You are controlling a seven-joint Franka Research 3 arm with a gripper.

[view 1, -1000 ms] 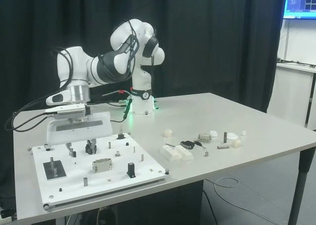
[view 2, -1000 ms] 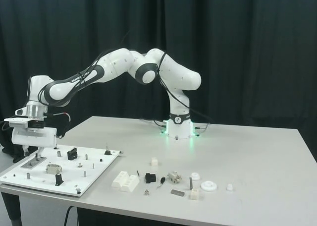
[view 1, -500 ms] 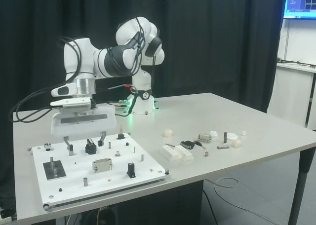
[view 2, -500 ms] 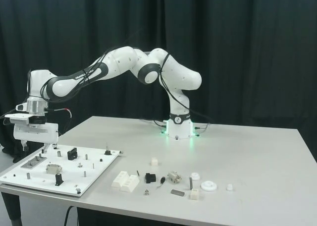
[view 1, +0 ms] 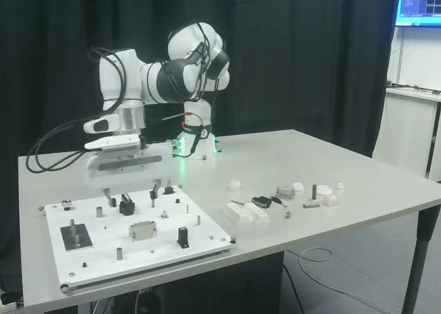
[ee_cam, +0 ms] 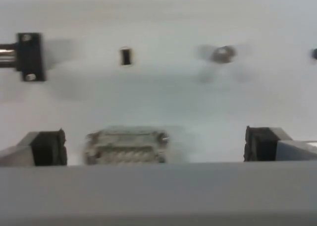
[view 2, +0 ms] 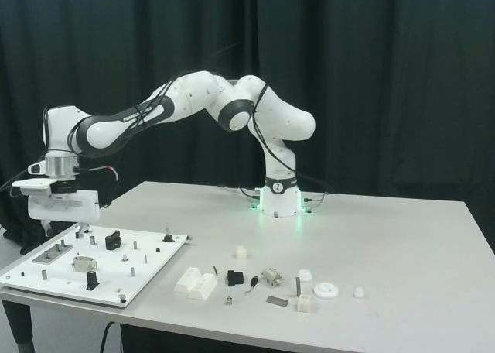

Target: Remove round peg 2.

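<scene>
Which of the short upright pegs on the white board [view 1: 207, 248] is round peg 2 cannot be told; a likely one is the small dark peg [ee_cam: 126, 56] seen in the wrist view, standing in its hole beyond the grey connector [ee_cam: 126, 146]. The gripper [view 1: 131, 191] hovers above the board's far part, fingers spread wide and holding nothing. To do the step well, it should centre over the peg, descend straight, clamp the shaft and pull vertically so the peg does not jam.
</scene>
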